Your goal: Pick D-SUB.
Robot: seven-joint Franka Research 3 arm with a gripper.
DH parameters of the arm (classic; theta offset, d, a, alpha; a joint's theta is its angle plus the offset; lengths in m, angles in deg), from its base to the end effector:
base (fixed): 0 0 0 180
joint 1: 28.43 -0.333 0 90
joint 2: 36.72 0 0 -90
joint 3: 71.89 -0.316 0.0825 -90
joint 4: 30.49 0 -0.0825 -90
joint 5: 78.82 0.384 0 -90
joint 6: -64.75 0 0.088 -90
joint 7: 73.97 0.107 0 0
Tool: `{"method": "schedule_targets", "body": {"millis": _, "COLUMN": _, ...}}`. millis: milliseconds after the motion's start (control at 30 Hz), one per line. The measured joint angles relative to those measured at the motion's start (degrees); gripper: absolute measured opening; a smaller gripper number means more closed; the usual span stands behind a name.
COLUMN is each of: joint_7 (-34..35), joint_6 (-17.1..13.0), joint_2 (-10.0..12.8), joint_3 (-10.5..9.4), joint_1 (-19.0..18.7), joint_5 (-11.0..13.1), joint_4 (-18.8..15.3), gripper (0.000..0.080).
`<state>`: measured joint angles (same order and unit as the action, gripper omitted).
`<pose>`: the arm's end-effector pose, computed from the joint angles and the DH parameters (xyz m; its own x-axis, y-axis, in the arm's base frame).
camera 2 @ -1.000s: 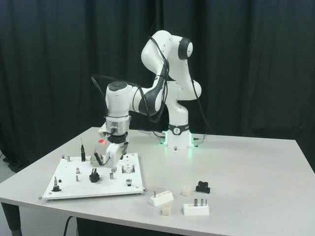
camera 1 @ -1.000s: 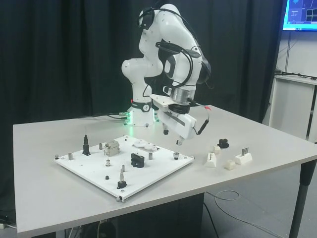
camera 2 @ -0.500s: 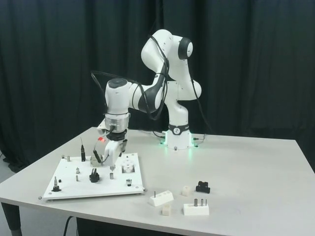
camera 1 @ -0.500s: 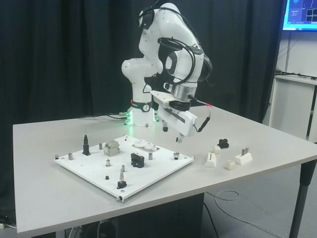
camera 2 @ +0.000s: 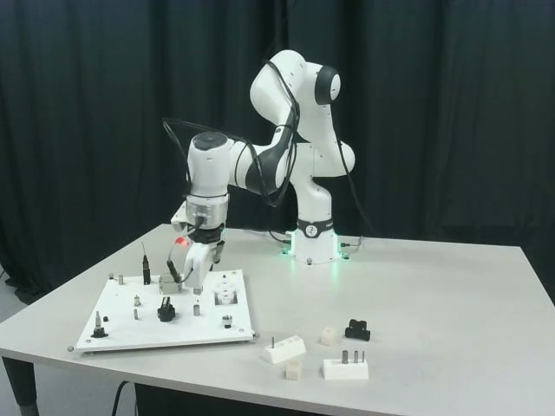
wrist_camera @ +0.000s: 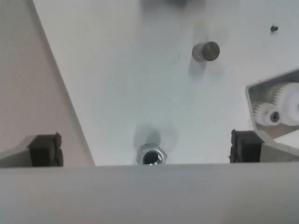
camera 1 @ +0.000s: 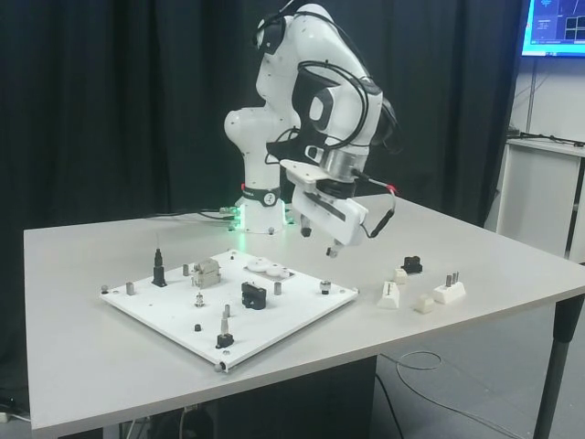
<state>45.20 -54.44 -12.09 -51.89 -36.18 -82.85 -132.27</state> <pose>0.6273 -0.1221 0.3226 -0.6000 -0.7674 0.2263 -0.7882 0.6154 -0.0031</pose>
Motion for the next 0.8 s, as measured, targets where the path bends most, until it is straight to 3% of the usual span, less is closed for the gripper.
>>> {"method": "schedule_targets", "body": {"millis": 233, "joint_7": -0.2, "joint_6": 0.6, "joint_2": -0.3, "joint_3": -0.39, "joint_1": -0.3, "joint_5": -0.8, "joint_4": 0.3, "gripper": 0.08}}
{"method": "schedule_targets", "body": {"millis": 800, "joint_7": -1.1, "joint_6": 3.3, "joint_2": -1.4, "joint_3": -3.62, "joint_1": -0.7, "joint_5": -1.1, "joint_4": 2.1, "gripper": 0.08}}
